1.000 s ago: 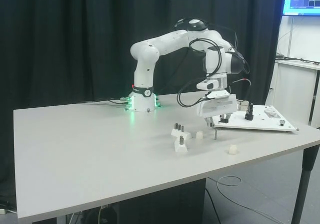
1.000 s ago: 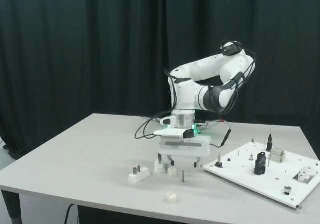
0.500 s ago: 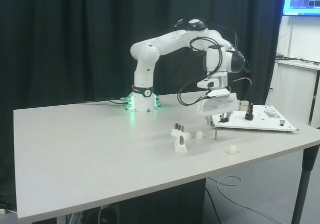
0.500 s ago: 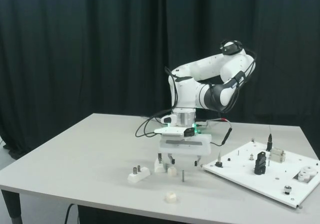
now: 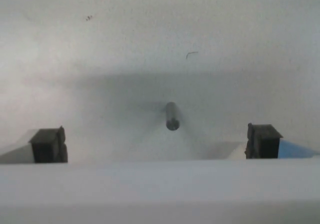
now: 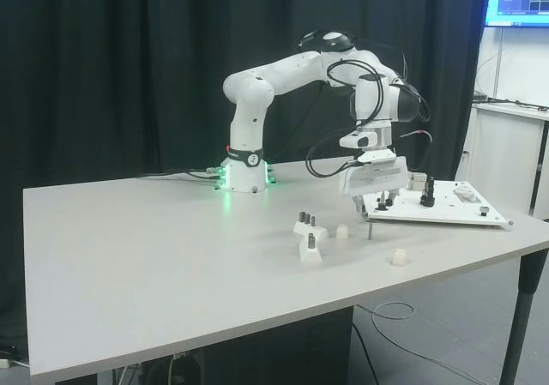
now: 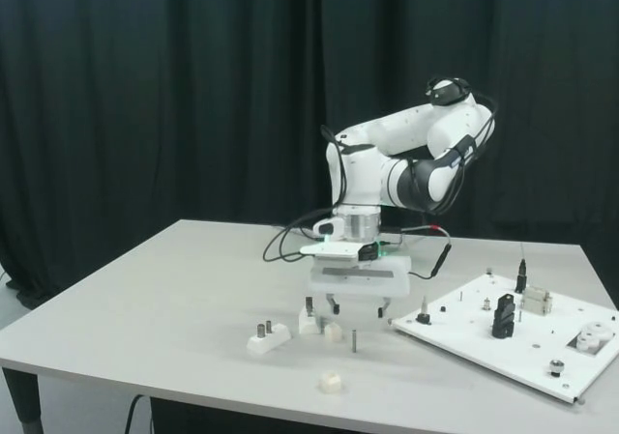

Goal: Pick square peg 2.

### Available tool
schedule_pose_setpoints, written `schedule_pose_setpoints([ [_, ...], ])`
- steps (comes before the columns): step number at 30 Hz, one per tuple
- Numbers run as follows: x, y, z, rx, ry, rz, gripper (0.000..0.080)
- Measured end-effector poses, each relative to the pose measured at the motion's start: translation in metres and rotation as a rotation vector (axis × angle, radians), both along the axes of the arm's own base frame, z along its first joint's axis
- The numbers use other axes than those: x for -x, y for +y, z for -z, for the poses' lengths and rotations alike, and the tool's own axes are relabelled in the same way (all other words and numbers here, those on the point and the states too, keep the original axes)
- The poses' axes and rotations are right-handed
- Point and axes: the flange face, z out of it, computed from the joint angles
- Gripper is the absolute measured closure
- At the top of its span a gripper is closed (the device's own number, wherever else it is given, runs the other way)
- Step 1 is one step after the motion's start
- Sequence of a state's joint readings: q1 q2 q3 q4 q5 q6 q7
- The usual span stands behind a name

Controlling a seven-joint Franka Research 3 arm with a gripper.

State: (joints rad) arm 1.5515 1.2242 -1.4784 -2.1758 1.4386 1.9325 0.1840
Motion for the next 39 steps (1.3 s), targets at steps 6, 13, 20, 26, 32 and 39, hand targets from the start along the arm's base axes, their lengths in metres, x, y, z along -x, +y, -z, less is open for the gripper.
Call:
schedule_pose_setpoints([
  [6,0.001,0.003,-0.005,0.006,-0.005,-0.008,0.0003],
  [13,0.003,0.006,-0.01,0.013,-0.004,-0.017,0.0003],
  [20,0.007,0.006,-0.018,0.019,-0.001,-0.021,0.0003],
  [26,0.01,0.006,-0.024,0.024,0.004,-0.035,0.0003],
  [32,0.011,0.005,-0.029,0.047,0.012,-0.094,0.0003],
  [39,0.015,-0.001,-0.031,0.075,0.036,-0.157,0.0003],
])
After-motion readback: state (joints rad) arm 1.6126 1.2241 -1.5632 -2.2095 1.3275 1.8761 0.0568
